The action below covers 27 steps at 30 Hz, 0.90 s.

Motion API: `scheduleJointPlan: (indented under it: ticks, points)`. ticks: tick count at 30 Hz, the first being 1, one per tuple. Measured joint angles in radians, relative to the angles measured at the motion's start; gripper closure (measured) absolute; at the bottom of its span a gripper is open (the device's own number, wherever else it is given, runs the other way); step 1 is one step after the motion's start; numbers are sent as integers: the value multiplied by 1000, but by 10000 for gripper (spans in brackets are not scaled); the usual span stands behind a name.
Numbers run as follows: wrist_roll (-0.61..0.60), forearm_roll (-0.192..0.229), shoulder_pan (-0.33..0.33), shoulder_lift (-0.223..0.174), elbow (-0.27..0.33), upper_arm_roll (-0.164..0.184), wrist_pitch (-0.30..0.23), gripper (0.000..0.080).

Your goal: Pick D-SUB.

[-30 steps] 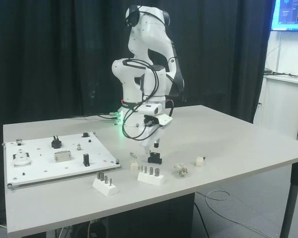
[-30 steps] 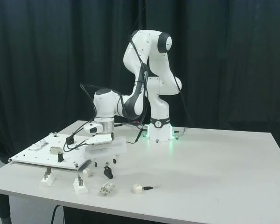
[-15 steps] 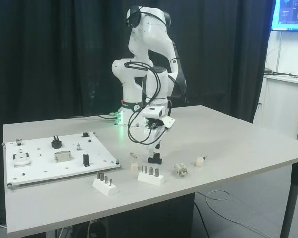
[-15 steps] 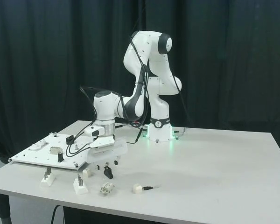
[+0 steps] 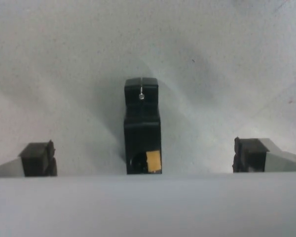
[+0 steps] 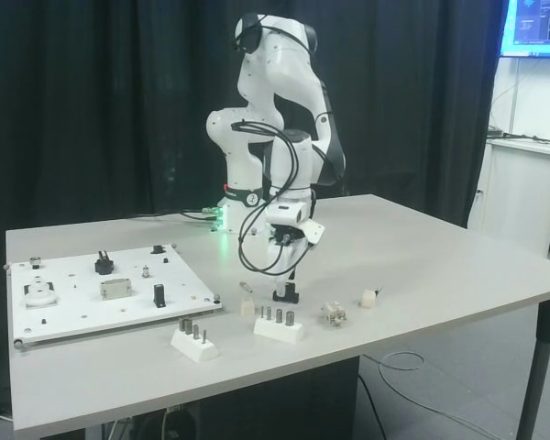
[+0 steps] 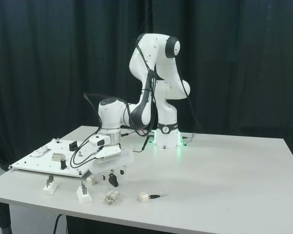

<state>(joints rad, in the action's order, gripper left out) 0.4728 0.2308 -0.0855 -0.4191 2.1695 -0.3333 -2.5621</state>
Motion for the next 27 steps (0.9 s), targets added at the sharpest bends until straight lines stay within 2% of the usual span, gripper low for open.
scheduleJointPlan:
  ticks: [17,18,23,24,27]
  points:
    - [13,35,0,-27,-7,0,-15,3]
    - [14,38,0,-29,-7,0,-17,90]
    - [20,41,0,-33,-8,0,-20,90]
    - [20,41,0,-34,-8,0,-20,274]
    - [21,43,0,-35,-8,0,-21,274]
